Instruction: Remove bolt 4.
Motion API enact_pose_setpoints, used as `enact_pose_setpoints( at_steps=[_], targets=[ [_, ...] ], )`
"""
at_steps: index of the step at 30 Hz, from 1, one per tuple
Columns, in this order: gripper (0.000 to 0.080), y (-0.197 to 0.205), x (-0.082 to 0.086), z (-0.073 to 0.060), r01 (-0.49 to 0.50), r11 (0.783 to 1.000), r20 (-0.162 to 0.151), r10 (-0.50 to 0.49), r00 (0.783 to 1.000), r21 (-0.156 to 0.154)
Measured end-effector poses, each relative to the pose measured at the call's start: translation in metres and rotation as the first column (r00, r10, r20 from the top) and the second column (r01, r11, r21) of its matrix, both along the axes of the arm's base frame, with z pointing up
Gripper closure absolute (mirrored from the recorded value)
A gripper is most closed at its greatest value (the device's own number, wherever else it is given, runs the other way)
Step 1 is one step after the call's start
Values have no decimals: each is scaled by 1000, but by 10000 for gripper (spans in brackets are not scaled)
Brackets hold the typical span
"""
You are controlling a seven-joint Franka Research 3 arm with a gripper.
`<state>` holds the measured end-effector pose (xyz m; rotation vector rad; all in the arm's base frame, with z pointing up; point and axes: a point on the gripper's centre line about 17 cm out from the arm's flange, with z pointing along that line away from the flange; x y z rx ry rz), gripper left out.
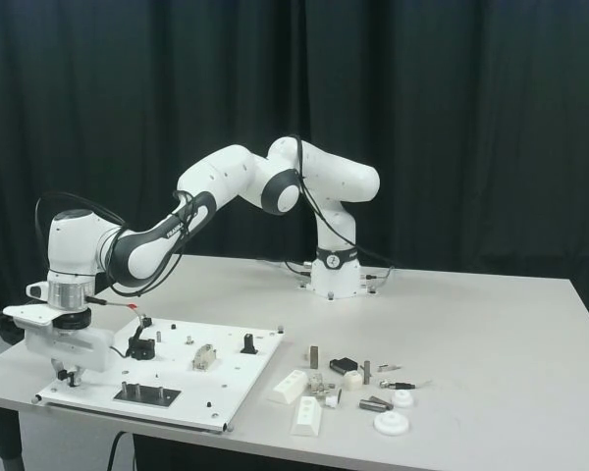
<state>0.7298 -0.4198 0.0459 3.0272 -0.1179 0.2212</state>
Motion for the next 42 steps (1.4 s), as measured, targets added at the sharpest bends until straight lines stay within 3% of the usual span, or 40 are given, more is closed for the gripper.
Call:
enact_pose_setpoints(
  at_steps=[10, 24, 42],
  targets=[
    [578, 2, 0, 0, -140, 990, -16, 140, 990, -11],
    [578, 4, -1, 0, -325, 945, -43, 324, 945, -25],
    [578, 7, -1, 0, -561, 827, -83, 557, 826, -36]
  ],
)
